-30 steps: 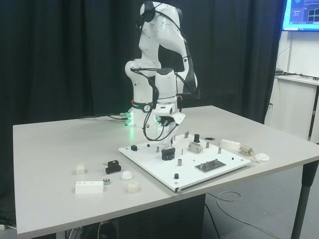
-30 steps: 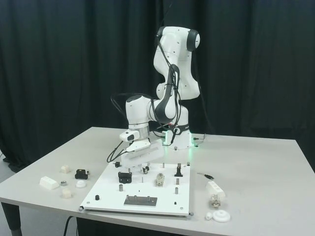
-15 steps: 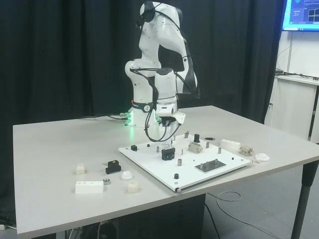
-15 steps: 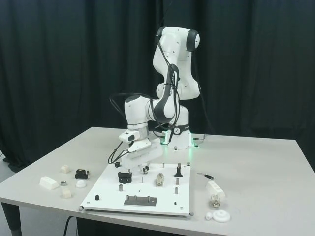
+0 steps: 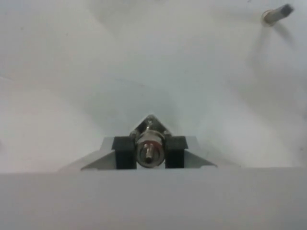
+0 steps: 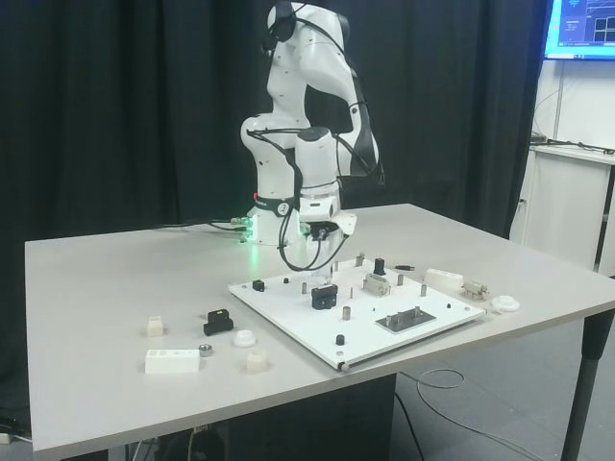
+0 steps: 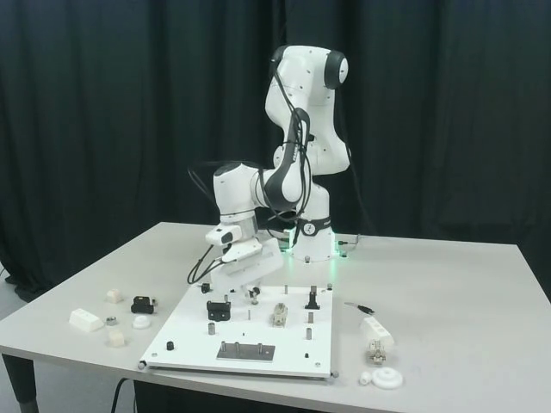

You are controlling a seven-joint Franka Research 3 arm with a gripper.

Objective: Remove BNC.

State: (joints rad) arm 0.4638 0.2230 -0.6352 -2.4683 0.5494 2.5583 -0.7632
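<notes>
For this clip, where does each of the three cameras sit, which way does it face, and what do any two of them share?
Wrist view: on the arm's wrist, looking down at the BNC connector between black fingers.
First room view: off one table corner, facing the arm and white board.
Second room view: opposite the arm's base, facing it across the board.
Shared: both room views show arm, board and grey table.

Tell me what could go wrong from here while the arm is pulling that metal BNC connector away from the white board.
1. In the wrist view the small cylindrical metal BNC connector sits between the gripper's two black fingers; the hold looks narrow, so it might slip and drop onto the flat white board.
2. Upright metal pegs stand close on the board; a low sideways move could clip one.
</notes>
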